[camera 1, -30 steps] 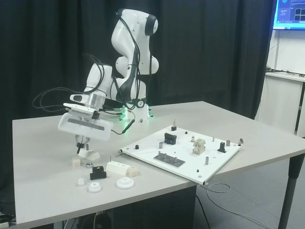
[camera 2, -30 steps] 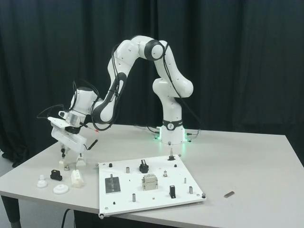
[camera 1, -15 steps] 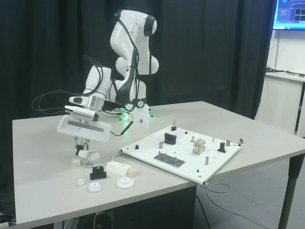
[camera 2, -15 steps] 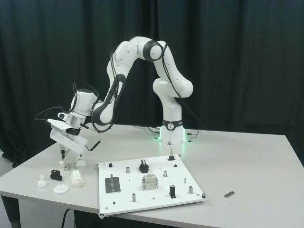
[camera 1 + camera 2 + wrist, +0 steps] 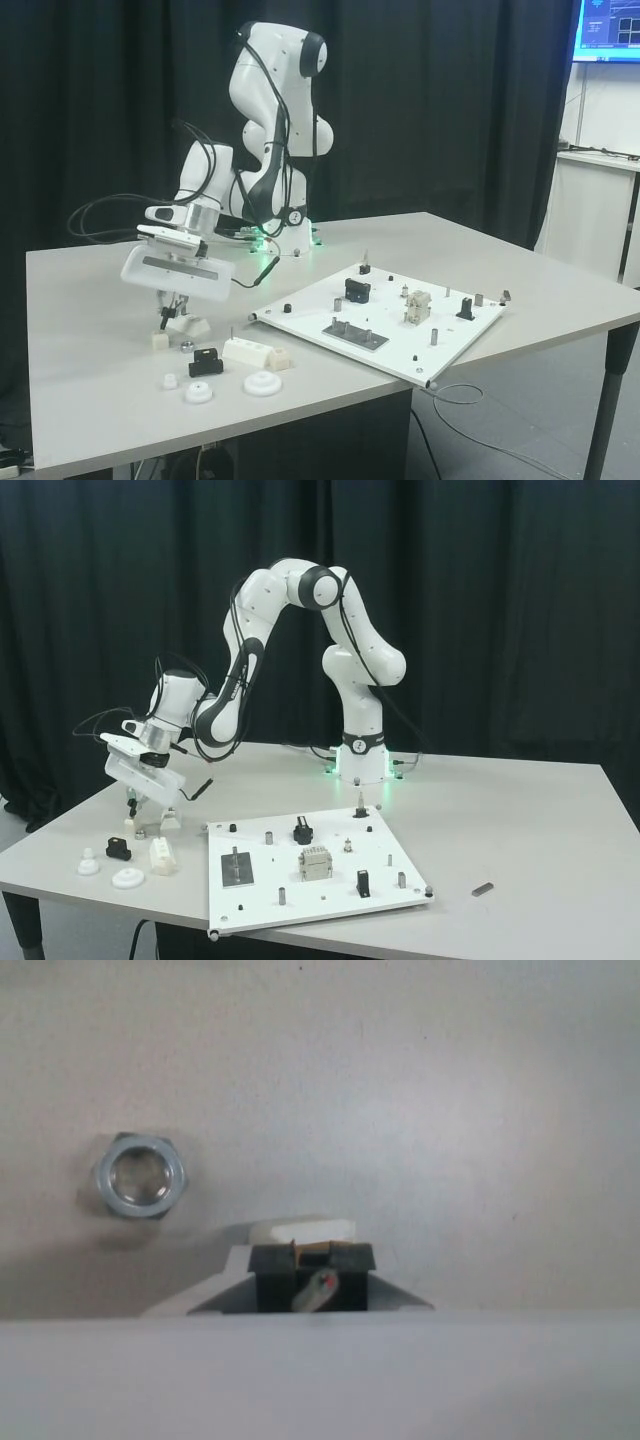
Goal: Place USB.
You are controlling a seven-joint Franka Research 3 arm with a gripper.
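In the wrist view my gripper is shut on a small USB plug, whose metal tip shows between the black fingertips. Just beyond it on the grey table lies a white holder block. From the first room view the gripper hangs low at the table's left side, right above that white block. The second room view puts the gripper left of the white assembly board. The wide white gripper body hides most of the fingers.
A metal hex nut lies on the table beside the holder. Near the front edge sit a black part, a white block and white gears. The board carries several upright fixtures. A small grey piece lies far right.
The gripper and wrist have risen slightly and drifted a little away from the board over the last second. The parts on the table have stayed where they were.
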